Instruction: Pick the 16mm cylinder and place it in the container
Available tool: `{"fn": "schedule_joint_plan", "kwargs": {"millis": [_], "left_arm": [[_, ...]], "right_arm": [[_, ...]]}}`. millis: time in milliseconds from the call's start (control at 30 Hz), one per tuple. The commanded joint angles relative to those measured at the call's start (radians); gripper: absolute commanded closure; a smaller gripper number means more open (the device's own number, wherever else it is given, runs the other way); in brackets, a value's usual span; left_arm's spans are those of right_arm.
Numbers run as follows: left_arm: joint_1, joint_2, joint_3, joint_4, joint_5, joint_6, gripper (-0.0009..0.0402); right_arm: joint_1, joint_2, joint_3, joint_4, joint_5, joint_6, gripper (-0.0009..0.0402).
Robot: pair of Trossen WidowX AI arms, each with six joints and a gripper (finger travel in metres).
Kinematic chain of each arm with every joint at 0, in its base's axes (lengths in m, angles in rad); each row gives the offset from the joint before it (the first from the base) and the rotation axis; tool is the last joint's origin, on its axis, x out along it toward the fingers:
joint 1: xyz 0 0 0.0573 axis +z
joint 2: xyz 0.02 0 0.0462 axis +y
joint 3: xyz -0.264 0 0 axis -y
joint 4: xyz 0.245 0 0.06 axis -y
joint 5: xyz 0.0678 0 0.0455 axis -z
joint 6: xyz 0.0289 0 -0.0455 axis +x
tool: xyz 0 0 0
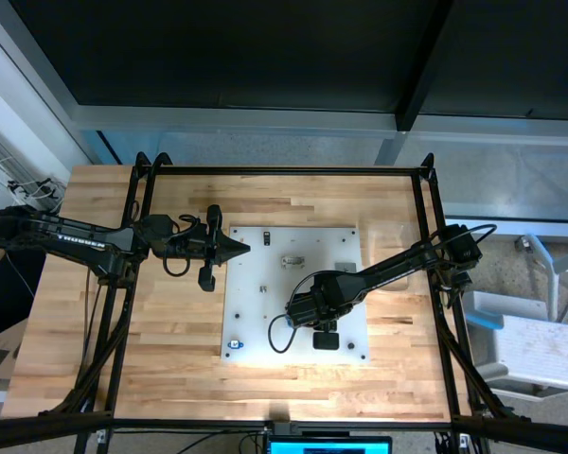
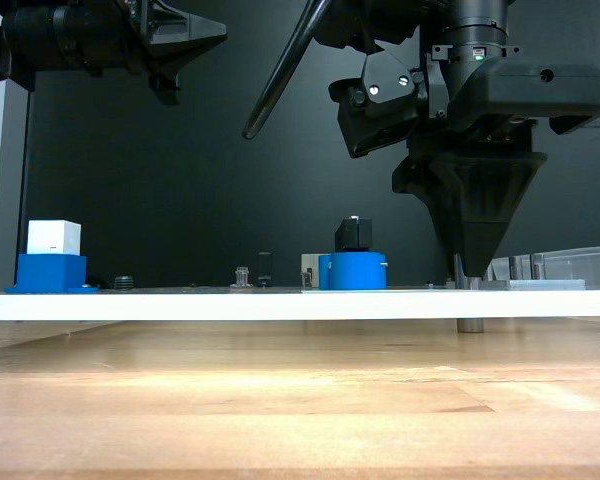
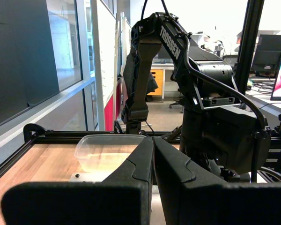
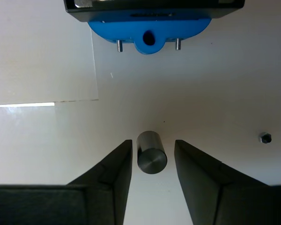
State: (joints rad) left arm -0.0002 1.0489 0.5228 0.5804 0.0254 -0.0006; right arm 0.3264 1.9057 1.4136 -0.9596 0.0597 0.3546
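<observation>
- My high view shows a wooden table (image 1: 123,359) with a white board (image 1: 256,312) at its centre.
- Nearest me, the right gripper (image 4: 152,141) points down at the board. Its fingers are apart, straddling the upright 16mm cylinder (image 4: 151,154) with a gap on each side.
- Farther off, beside the board's upper right corner, sits the container (image 1: 383,238).
- The left gripper (image 1: 246,248) hovers at the board's upper left, fingers pressed together.
</observation>
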Motion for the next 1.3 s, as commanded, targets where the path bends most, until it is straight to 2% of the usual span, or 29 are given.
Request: {"fn": "schedule_joint_plan", "kwargs": {"millis": [33, 267, 500, 933, 1300], "left_arm": [[0.0, 0.0, 0.0, 0.0, 0.0, 0.0, 0.0393], [0.0, 0.0, 0.0, 0.0, 0.0, 0.0, 0.0393], [0.0, 0.0, 0.0, 0.0, 0.0, 0.0, 0.0393], [0.0, 0.0, 0.0, 0.0, 0.0, 0.0, 0.0393], [0.0, 0.0, 0.0, 0.0, 0.0, 0.0, 0.0393]], "right_arm": [[0.0, 0.0, 0.0, 0.0, -0.001, -0.001, 0.0302], [0.0, -0.002, 0.0, 0.0, -0.001, -0.001, 0.0342], [0.0, -0.004, 0.0, 0.0, -0.005, -0.001, 0.0362], [-0.001, -0.059, 0.0, -0.031, -0.009, -0.004, 0.0364], [-0.002, -0.148, 0.0, -0.037, -0.008, -0.002, 0.0364]]}}
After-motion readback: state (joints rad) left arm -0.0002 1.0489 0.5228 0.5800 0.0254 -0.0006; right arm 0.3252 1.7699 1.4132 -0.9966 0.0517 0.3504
